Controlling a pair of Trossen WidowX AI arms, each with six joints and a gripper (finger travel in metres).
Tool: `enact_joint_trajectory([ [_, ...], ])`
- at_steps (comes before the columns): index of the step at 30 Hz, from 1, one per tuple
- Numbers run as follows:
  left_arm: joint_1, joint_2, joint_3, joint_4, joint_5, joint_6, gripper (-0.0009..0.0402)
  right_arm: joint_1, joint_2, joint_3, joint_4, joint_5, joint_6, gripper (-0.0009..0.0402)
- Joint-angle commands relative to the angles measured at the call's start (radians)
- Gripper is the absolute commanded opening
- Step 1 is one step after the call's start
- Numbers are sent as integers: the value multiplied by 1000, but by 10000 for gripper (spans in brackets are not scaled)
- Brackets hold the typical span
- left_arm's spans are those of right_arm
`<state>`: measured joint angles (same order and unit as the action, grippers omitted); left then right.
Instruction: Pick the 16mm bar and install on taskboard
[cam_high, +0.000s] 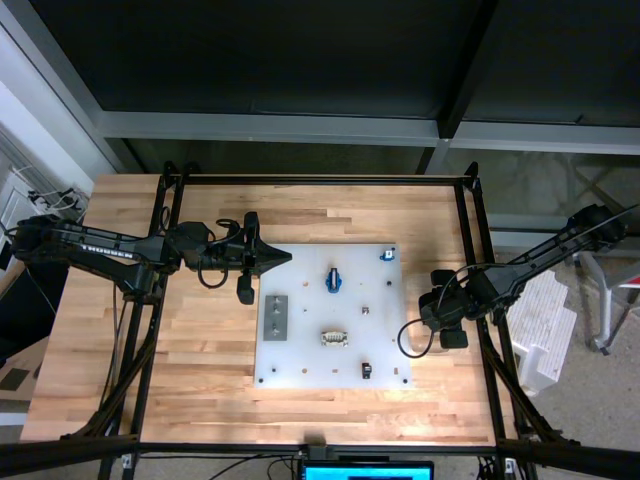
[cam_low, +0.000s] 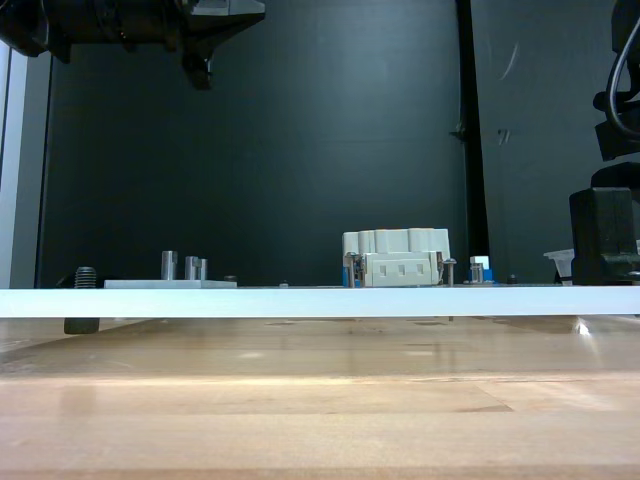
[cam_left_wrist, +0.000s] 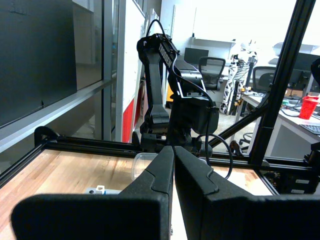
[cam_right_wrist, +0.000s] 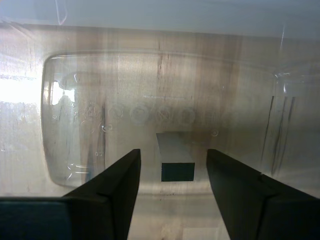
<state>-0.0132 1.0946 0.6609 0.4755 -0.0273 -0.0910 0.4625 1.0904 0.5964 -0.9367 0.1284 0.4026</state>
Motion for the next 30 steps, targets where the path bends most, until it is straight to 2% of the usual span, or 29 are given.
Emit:
enact_joint_trajectory([
  [1,0,0,0,0,0,0,0,0,0,0,0,0,0,139],
  [18,0,0,0,0,0,0,0,0,0,0,5,2,0,21],
  [30,0,0,0,0,0,0,0,0,-2,42,-20,2,1,0],
])
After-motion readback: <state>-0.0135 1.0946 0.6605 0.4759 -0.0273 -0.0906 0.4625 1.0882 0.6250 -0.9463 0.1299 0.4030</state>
